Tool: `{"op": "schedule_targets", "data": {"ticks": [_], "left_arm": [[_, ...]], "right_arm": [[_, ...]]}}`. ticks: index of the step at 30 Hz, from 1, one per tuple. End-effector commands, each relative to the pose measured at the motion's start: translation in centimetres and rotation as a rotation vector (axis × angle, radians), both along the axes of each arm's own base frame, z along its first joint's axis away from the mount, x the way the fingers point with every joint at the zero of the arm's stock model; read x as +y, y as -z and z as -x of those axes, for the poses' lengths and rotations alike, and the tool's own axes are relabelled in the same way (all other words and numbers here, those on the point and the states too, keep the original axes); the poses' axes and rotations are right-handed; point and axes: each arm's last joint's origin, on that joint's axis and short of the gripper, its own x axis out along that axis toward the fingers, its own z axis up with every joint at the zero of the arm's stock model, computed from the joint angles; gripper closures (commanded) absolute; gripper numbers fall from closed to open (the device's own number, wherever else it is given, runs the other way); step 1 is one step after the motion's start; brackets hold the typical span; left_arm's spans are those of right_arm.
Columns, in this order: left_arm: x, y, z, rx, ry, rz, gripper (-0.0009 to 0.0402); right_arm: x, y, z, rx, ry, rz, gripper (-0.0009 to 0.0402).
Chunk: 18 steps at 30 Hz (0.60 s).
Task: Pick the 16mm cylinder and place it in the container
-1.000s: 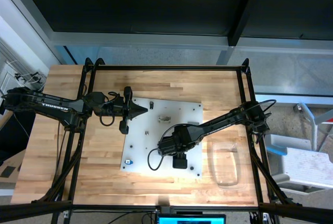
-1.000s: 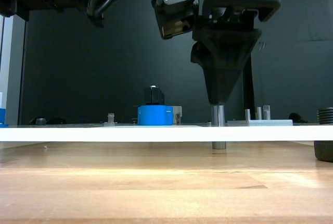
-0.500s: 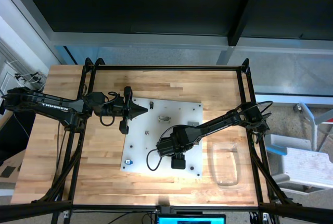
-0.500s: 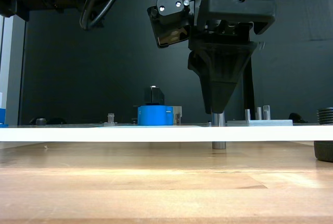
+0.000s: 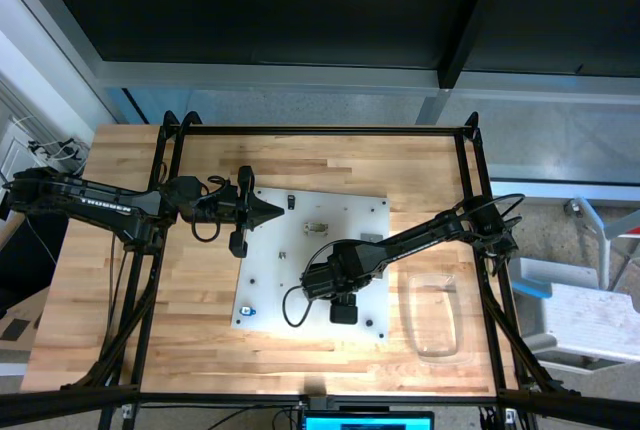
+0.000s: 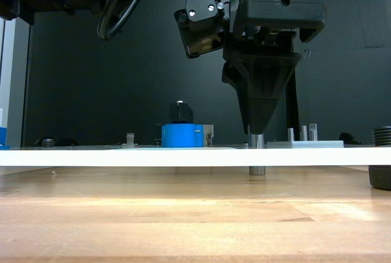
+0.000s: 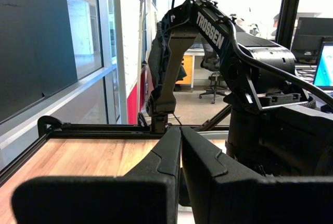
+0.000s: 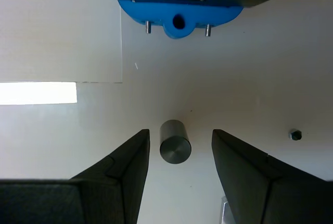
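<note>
Right gripper [image 6: 257, 126] straddles upright silvery 16mm cylinder [image 8: 175, 148], left gripper [image 5: 272, 209] aside

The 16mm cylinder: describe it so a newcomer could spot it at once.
On the white board, look under the right gripper over its near half; the left gripper sits shut at the far-left corner. The 16mm cylinder is the stubby grey peg standing upright between the right gripper's open fingers, thicker than the thin pegs nearby.
</note>
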Motion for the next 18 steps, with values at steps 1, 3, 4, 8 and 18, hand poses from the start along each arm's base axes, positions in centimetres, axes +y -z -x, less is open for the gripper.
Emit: {"op": "schedule_targets", "data": {"ticks": [1,3,4,8,18], "left_arm": [[0.01,0.0,-0.01,0.0,0.0,0.0,0.0393],[0.0,0.0,-0.01,0.0,0.0,0.0,0.0393],[0.0,0.0,-0.01,0.0,0.0,0.0,0.0393],[0.01,0.0,-0.01,0.0,0.0,0.0,0.0393],[0.0,0.0,-0.01,0.0,0.0,0.0,0.0393]], "right_arm": [[0.02,0.0,0.04,0.005,-0.003,-0.008,0.0241],[0.02,0.0,0.04,0.005,-0.003,-0.008,0.025],[0.02,0.0,0.03,0.005,-0.003,-0.008,0.0255],[0.02,0.0,0.03,0.004,-0.003,-0.008,0.0278],[0.02,0.0,0.02,0.003,-0.003,-0.009,0.0342]]}}
